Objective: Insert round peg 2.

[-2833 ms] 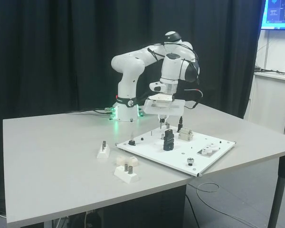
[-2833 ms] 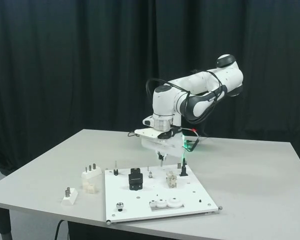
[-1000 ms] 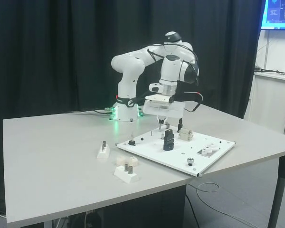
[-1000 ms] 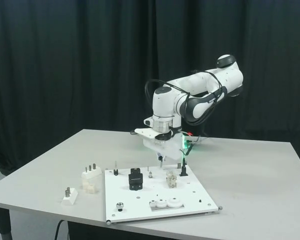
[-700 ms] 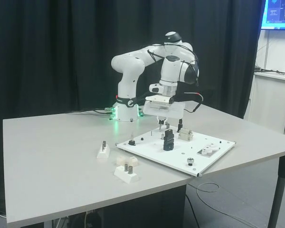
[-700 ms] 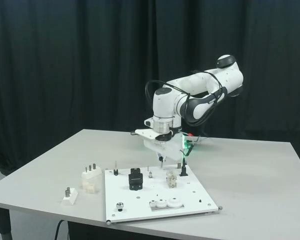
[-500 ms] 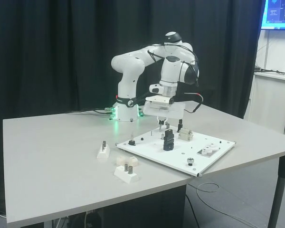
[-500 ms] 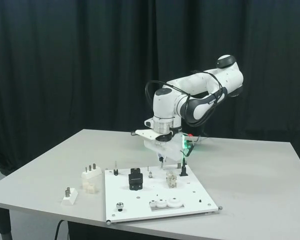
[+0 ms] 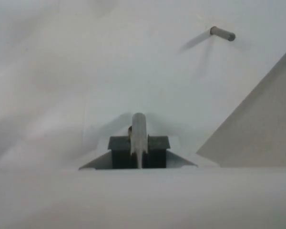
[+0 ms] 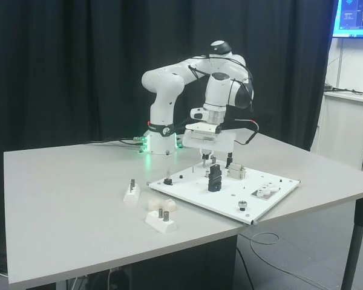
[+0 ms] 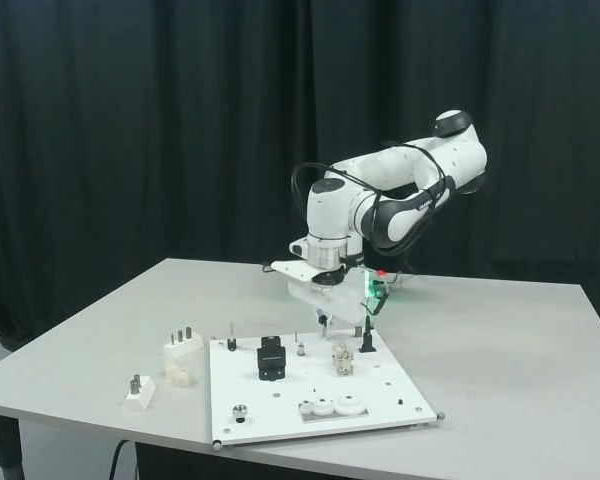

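In the wrist view my gripper (image 9: 138, 151) is shut on a thin grey round peg (image 9: 138, 129), which points down at the white board (image 9: 109, 62). The black fingertips (image 9: 119, 151) press on the peg from both sides. A second grey peg (image 9: 222, 33) stands in the board farther off. In the first room view the gripper (image 10: 204, 156) hangs just above the back part of the white board (image 10: 254, 208). The second room view shows the gripper (image 11: 322, 322) low over the board (image 11: 380, 400), near its far edge.
On the board stand a black connector block (image 10: 213, 177), a small metal part (image 11: 342, 360), white gears (image 11: 332, 407) and a black post (image 11: 364, 343). White peg holders (image 10: 161, 214) (image 10: 131, 192) (image 11: 183, 358) sit on the grey table (image 10: 60, 199) beside the board. The board's edge and bare table (image 9: 262, 129) lie near the gripper.
The wrist has shifted slightly toward the arm's base and sunk a little, carrying the peg closer to the board. Everything on the table and board has stayed put.
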